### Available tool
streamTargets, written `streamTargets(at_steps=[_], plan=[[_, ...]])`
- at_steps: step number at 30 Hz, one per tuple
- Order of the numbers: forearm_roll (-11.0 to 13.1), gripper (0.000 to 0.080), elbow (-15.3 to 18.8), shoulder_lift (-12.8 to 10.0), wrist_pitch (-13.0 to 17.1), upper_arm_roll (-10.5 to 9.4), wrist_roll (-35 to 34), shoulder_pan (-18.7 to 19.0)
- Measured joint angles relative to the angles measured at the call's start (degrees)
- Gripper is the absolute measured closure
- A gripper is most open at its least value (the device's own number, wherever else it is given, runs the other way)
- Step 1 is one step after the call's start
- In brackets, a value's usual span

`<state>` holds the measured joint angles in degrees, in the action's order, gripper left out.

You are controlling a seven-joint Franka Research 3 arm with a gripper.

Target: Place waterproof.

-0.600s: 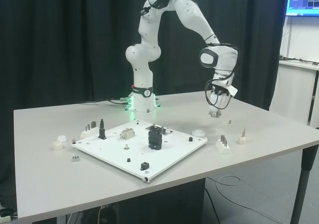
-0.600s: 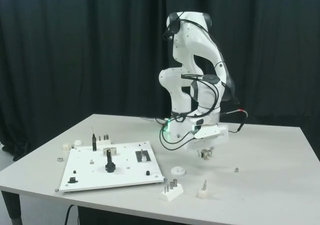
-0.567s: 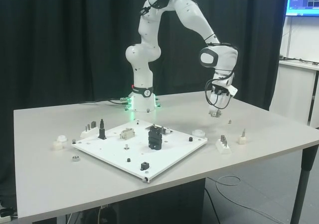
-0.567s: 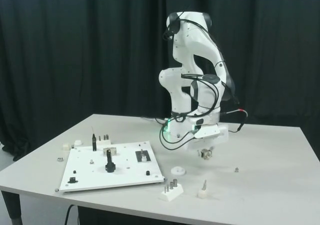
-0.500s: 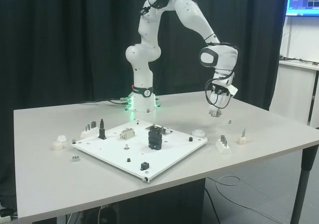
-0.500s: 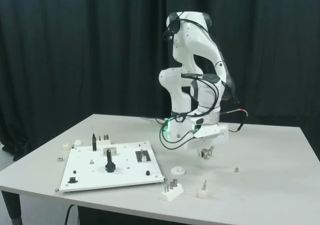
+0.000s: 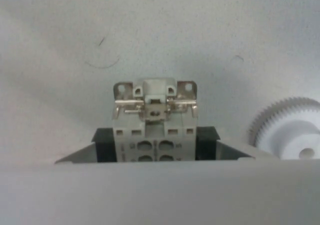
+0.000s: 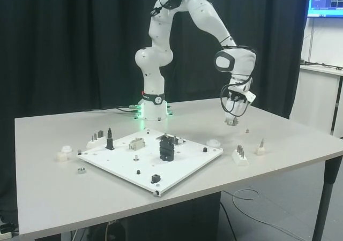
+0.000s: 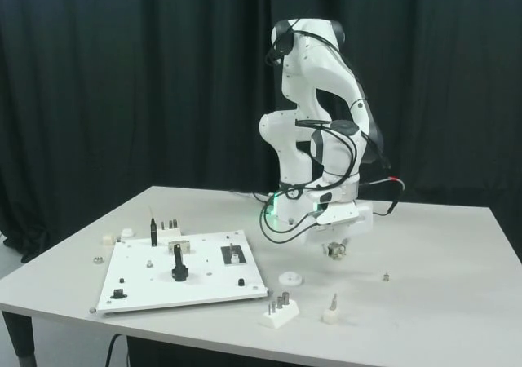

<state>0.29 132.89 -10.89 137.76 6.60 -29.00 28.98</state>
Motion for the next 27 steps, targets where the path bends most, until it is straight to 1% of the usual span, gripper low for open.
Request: streamTargets(at_steps=[18,22,27], plan=[[0.0,0.0488,0.0,-0.32,0.25,0.11,-0.51,-0.19],[0.0,0.0488,-0.01,-0.41,0.61,0.11,-2.26,-0.24],[0.07,0.0488,-0.03,-0.47,1.3,0.11,-6.64,-0.24]])
